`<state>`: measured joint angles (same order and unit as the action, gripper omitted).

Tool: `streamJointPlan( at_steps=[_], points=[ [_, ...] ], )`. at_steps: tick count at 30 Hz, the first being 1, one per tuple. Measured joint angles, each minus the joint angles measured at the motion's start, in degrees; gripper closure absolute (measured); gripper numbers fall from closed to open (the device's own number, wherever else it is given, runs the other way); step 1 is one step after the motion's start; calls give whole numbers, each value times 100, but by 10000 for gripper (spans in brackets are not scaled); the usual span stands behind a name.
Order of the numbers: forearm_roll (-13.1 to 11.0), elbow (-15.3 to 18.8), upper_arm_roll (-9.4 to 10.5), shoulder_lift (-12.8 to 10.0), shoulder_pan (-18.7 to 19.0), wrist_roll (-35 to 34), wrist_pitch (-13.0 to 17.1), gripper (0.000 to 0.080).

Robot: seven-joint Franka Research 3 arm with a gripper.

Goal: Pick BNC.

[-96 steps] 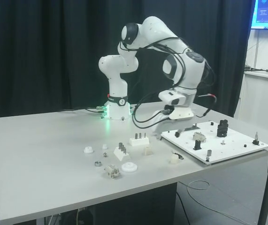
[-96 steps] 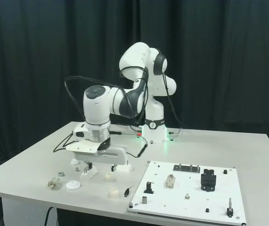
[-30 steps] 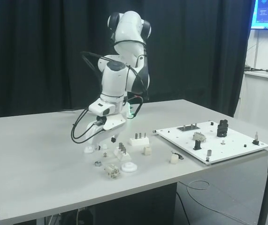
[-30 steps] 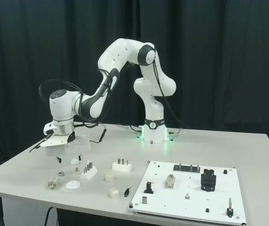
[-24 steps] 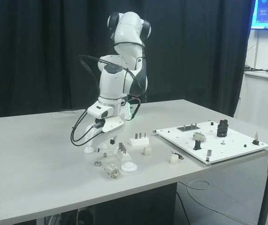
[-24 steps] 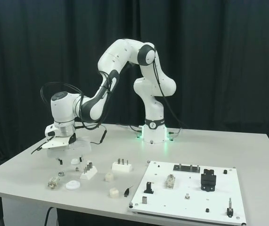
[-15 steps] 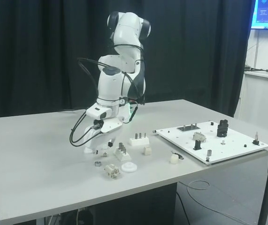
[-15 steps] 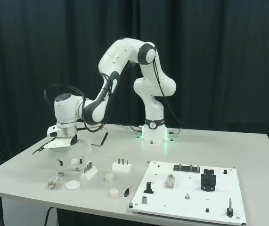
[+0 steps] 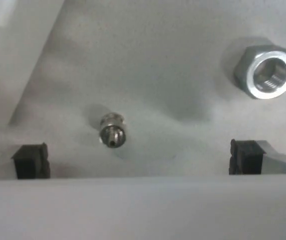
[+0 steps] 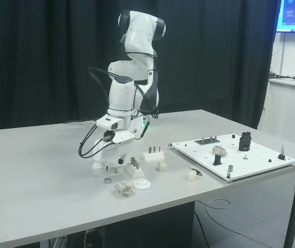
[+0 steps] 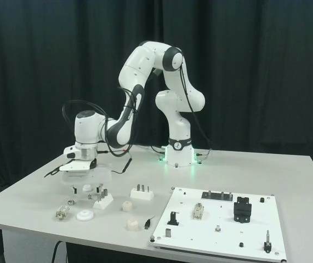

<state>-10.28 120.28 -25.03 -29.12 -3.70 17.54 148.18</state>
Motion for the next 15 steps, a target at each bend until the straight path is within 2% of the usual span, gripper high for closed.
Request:
streamJointPlan(
  at_steps=[6,15],
  points=[
    [-41,250,2,85,68,0,362,3],
    [-95,274,-1,104,98,-39,488,3]
  ],
)
